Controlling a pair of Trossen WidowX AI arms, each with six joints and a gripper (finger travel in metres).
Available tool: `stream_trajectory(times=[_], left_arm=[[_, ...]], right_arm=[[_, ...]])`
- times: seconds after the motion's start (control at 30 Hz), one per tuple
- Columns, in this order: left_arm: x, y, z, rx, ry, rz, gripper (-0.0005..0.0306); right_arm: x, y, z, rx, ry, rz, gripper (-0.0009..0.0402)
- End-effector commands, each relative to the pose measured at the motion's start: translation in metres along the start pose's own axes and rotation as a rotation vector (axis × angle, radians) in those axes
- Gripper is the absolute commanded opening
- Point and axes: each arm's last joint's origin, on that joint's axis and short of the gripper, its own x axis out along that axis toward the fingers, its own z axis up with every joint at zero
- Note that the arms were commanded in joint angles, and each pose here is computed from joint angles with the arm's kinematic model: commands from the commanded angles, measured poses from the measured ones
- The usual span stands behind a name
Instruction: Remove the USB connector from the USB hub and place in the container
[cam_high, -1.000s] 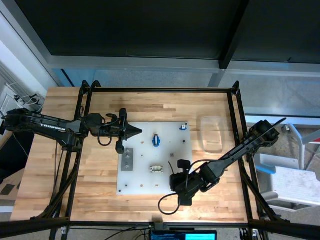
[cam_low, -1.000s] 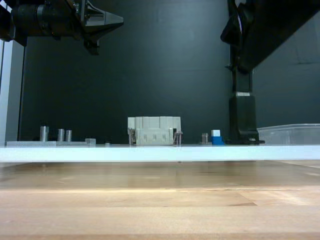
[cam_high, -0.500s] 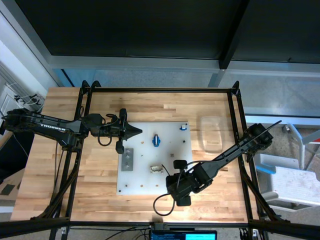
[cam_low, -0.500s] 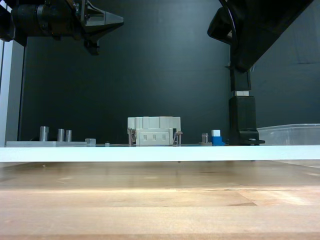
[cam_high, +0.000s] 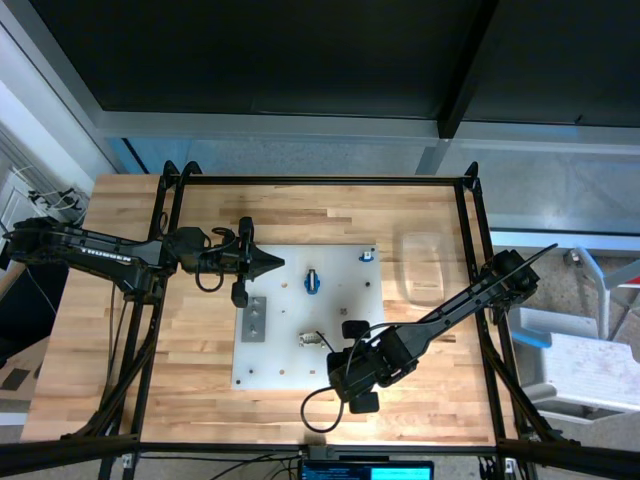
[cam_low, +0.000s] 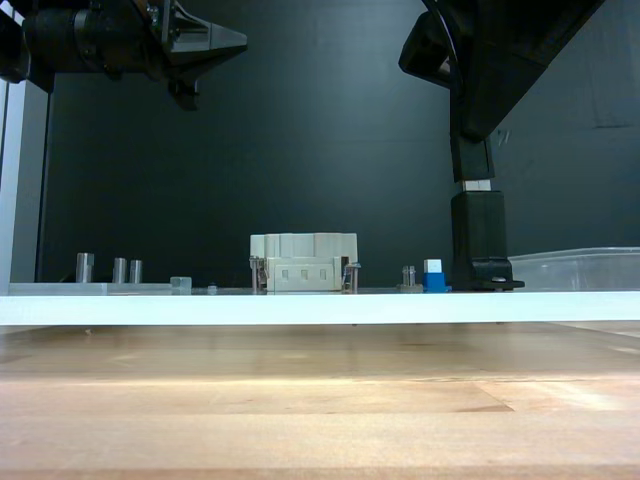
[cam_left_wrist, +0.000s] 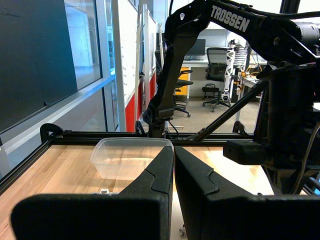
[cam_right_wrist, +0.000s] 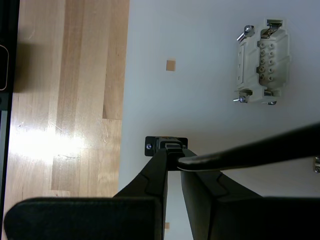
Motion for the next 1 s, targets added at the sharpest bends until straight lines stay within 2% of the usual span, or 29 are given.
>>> stream_trajectory(times=[0.03,0.13,0.2,0.33,0.43,0.67,0.83,1.0], left_arm=[[0.0,0.0,0.0,0.0,0.0,0.0,0.0001],[0.0,0.0,0.0,0.0,0.0,0.0,0.0001],[0.0,0.0,0.0,0.0,0.0,0.0,0.0001],[0.0,0.0,0.0,0.0,-0.001,0.0,0.0001],[0.0,0.0,0.0,0.0,-0.001,0.0,0.0001],[0.0,0.0,0.0,0.0,-0.001,0.0,0.0001],[0.0,0.0,0.0,0.0,-0.001,0.0,0.0001],[0.0,0.0,0.0,0.0,0.0,0.0,0.0001]], right_arm=[[-0.001,0.0,0.0,0.009,-0.031,-0.018,0.0],[-0.002,0.001,-0.002,0.025,-0.047,-0.013,0.0],[-0.005,0.001,-0.004,0.03,-0.064,-0.027,0.0],[-0.005,0.001,-0.011,0.054,-0.082,-0.016,0.0],[-0.008,0.001,-0.015,0.06,-0.101,-0.027,0.0],[-0.016,-0.002,-0.022,0.073,-0.117,-0.027,0.0],[-0.027,-0.005,-0.023,0.077,-0.133,-0.017,0.0],[-0.044,-0.013,-0.027,0.09,-0.16,0.008,0.0]])
